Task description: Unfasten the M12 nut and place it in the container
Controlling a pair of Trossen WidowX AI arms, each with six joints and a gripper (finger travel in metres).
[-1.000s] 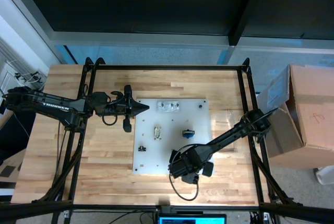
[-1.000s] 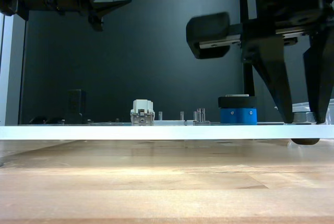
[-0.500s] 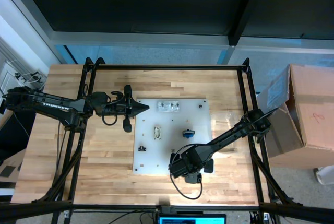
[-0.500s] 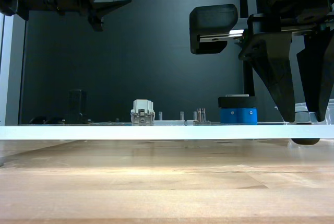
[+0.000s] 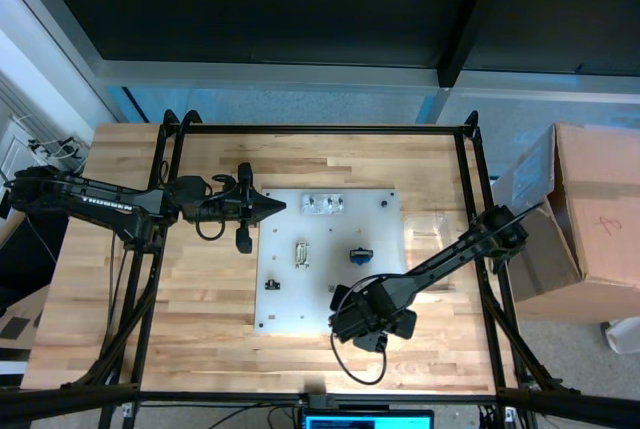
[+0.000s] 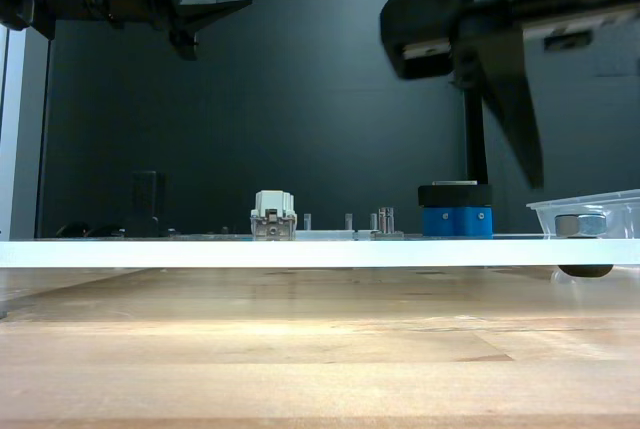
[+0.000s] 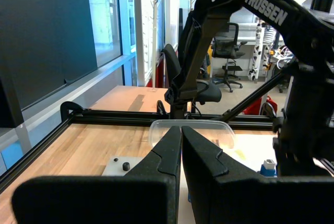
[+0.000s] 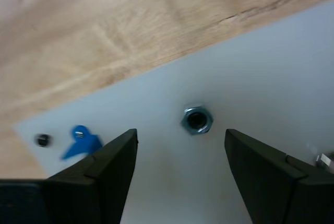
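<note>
Two grippers in view. Right gripper [image 8: 181, 134] is hanging over the near right part of the white board [image 8: 271, 67], jaws standing wide apart and gripping nothing. Silver nut [image 8: 209, 122] is sitting on its stud [image 8: 196, 120], whose dark core is showing through the nut's hole. Nut is lying below the gap between the fingers [image 8: 112, 166], touching neither. Low view: nut [image 6: 580, 224] is resting close down on the board, one black finger tip [image 6: 534, 174] hanging well above it, and the clear tray [image 6: 585, 202] is standing behind. Left gripper [image 5: 268, 206] is hovering high over the board's far left edge, jaws pressed together on nothing, pointing toward the tray [image 7: 192, 129]
</note>
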